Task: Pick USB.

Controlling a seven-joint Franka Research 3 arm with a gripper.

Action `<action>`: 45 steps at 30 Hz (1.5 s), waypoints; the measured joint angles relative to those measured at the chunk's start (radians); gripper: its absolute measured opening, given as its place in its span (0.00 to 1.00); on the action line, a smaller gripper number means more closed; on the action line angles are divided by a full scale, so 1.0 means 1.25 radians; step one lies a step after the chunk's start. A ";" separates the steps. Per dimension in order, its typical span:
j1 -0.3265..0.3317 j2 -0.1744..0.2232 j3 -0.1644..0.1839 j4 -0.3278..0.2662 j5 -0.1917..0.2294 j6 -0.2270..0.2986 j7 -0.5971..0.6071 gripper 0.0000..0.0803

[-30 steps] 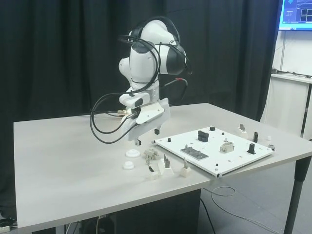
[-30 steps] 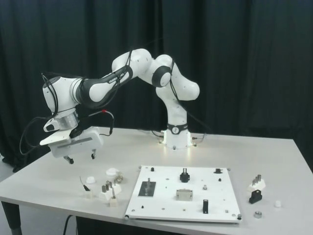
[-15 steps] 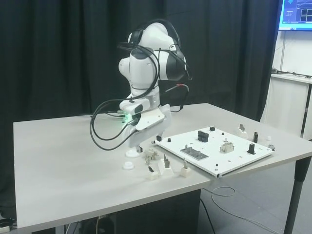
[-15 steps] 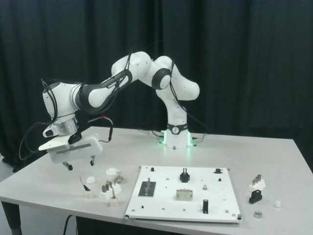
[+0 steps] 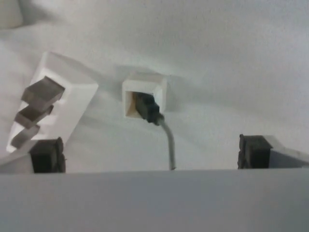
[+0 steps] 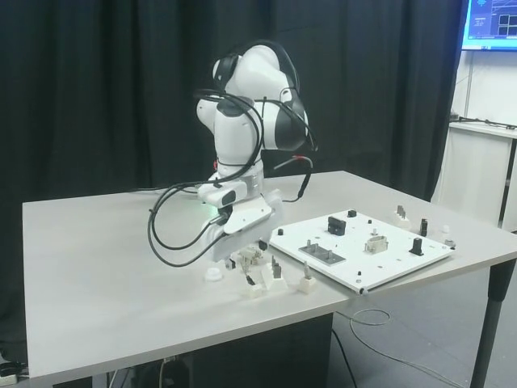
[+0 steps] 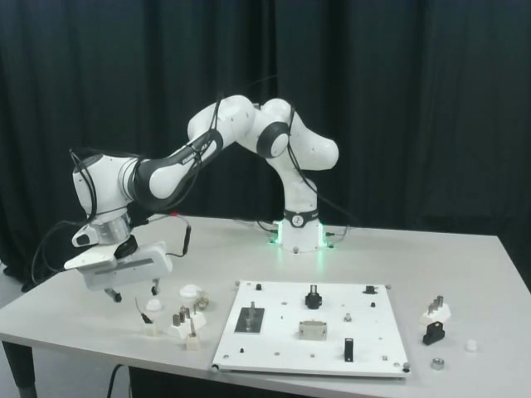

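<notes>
Black curtains hang behind the grey counter (image 7: 465, 265), where the white arm (image 7: 207, 141) reaches out and down toward a cluster of small parts beside the white board (image 7: 311, 327). The jaws (image 5: 149, 154) stand wide open and hold nothing; the black fingertips (image 5: 47, 155) sit well apart, low over the counter. Between them in the wrist view lies the USB (image 5: 146, 107), a black plug seated in a small white holder (image 5: 144, 94) with its grey cable (image 5: 169, 142) trailing out. Just beside it stands a white block (image 5: 58, 99) carrying grey pins. A white cap (image 7: 191, 292) rests near the cluster.
</notes>
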 joint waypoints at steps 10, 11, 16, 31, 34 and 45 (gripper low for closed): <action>0.000 0.022 0.000 0.000 0.006 0.007 -0.007 1.00; 0.000 0.024 0.000 0.000 0.006 0.007 -0.008 1.00; 0.000 0.032 0.000 0.000 0.006 0.009 -0.012 1.00; 0.000 0.044 0.001 0.000 0.009 0.011 -0.012 1.00; 0.001 0.045 0.001 0.000 0.010 0.011 -0.012 1.00; 0.001 0.050 0.001 0.000 0.012 0.011 -0.014 1.00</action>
